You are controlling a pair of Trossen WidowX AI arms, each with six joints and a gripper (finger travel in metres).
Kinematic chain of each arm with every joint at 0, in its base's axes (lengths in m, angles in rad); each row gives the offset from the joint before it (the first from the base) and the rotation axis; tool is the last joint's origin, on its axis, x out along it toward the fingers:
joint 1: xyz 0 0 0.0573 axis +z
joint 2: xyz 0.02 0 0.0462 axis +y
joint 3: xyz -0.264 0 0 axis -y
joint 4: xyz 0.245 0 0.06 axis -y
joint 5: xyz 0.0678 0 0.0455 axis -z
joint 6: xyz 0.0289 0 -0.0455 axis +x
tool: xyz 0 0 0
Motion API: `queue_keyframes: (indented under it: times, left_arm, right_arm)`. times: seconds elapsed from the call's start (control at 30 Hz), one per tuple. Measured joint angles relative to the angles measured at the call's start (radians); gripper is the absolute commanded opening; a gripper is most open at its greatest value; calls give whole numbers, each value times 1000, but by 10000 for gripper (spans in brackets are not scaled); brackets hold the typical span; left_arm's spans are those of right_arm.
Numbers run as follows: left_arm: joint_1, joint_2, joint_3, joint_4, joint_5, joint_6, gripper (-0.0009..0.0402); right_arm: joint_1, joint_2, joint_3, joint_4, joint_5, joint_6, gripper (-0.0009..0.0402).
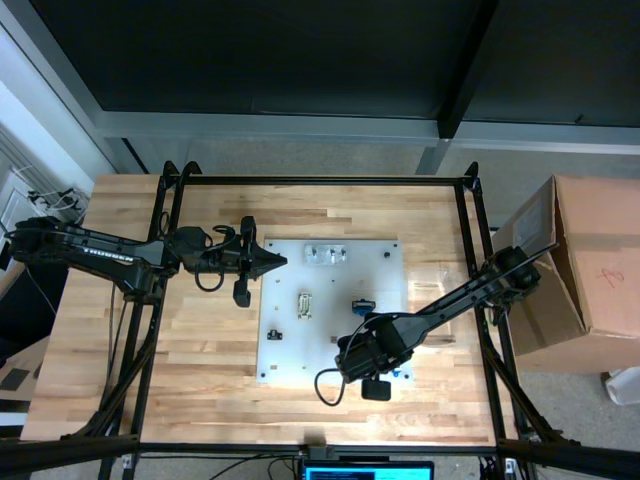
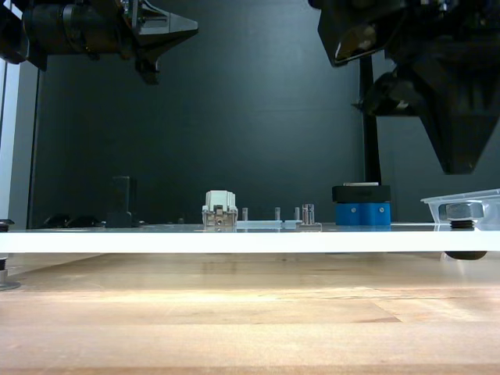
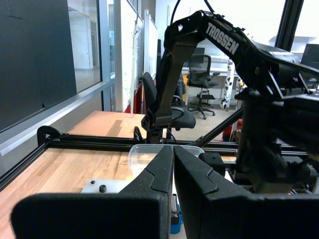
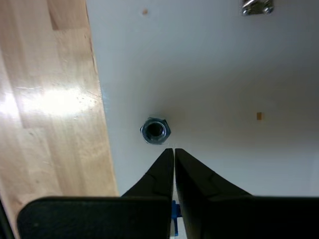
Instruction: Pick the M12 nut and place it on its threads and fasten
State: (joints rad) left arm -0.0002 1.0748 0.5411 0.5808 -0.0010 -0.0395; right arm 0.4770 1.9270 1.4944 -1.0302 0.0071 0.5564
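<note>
The silver M12 nut (image 4: 155,130) lies flat, hole up, on the white board (image 4: 224,74) close to its edge. In the low view the nut (image 2: 461,211) sits on top of its black ribbed stud (image 2: 462,225), with ribs showing below it. My right gripper (image 2: 461,168) hangs point-down a little above the nut, shut with nothing between its fingers (image 4: 164,169). In the high view the right gripper (image 1: 350,366) hides the nut. My left gripper (image 1: 280,261) is held high over the board's far left part, shut and holding nothing (image 3: 173,149).
A clear tray (image 2: 469,200) stands behind the stud at the board's right. A blue and black block (image 2: 362,205), a white connector (image 2: 219,209) and small posts (image 2: 306,212) stand mid-board. A cardboard box (image 1: 580,270) sits off the table's right.
</note>
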Motion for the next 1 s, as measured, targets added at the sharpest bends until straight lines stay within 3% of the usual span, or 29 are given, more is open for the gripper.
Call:
queue_keyframes:
  times: [0.83, 0.93, 1.0]
  left_arm:
    - [0, 0, 0, -1, 0, 0, 0]
    - [0, 0, 0, 0, 0, 0, 0]
    - [0, 0, 0, 0, 0, 0, 0]
  right_arm:
    - [5, 44, -27, 23, 22, -50, 0]
    - [8, 44, -28, 36, -28, -51, 0]
    - [7, 44, -29, 58, -135, -81, 0]
